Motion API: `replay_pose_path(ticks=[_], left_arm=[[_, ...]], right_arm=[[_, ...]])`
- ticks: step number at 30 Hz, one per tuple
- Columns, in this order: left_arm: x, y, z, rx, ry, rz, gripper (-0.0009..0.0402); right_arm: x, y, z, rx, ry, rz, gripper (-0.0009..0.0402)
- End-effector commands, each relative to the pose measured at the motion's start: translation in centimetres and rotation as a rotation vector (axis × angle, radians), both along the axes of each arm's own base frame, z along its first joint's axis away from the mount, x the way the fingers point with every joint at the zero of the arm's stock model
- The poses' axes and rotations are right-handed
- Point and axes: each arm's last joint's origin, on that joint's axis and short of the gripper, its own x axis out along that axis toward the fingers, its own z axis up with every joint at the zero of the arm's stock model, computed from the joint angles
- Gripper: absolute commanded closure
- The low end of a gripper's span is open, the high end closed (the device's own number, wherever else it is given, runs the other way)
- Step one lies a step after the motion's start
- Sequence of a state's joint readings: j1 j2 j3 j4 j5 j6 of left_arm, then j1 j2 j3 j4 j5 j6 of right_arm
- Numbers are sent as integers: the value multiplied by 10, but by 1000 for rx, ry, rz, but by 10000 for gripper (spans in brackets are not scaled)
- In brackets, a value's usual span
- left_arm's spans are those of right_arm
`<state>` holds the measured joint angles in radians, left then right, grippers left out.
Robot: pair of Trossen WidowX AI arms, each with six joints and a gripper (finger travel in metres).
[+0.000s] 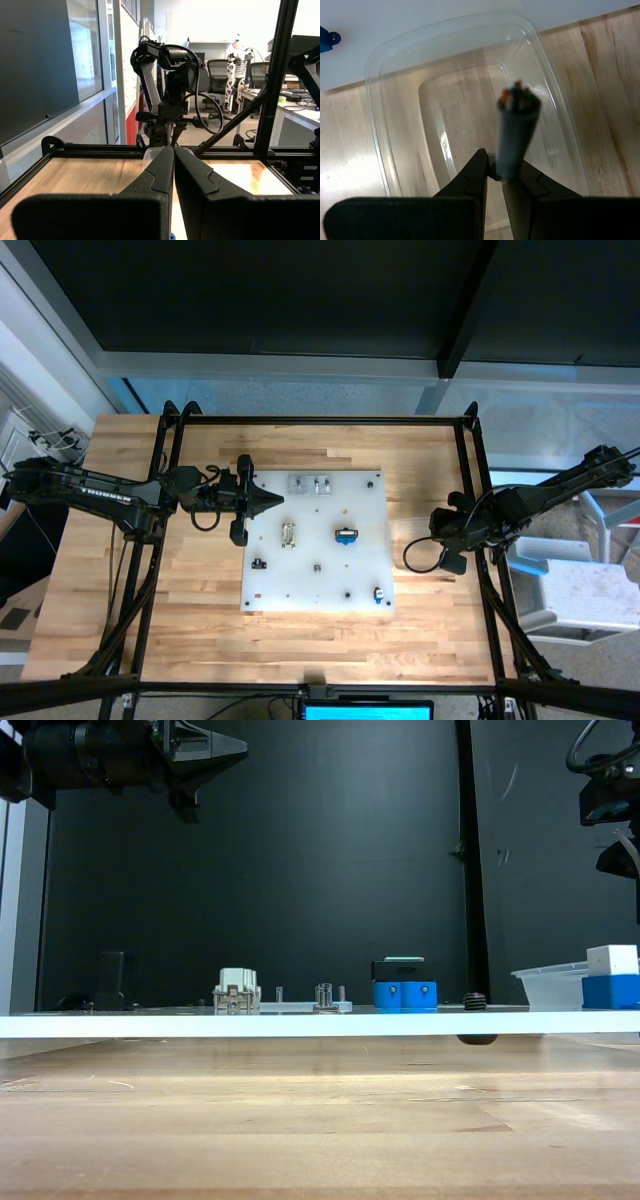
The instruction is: Remove the rj45 connector and place it in the container
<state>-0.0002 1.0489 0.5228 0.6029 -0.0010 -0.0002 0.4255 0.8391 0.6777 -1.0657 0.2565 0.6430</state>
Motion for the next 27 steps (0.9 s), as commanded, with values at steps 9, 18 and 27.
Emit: replay_pose_path(ticks=[9, 18, 27], left_arm=[[0, 0, 0, 0, 0, 0, 393], [0, 0, 0, 0, 0, 0, 393], [0, 0, 0, 0, 0, 0, 393]], right_arm=[[1, 1, -2, 17, 23, 5, 385], [2, 2, -2, 30, 35, 10, 276], [2, 2, -2, 27, 34, 9, 191]])
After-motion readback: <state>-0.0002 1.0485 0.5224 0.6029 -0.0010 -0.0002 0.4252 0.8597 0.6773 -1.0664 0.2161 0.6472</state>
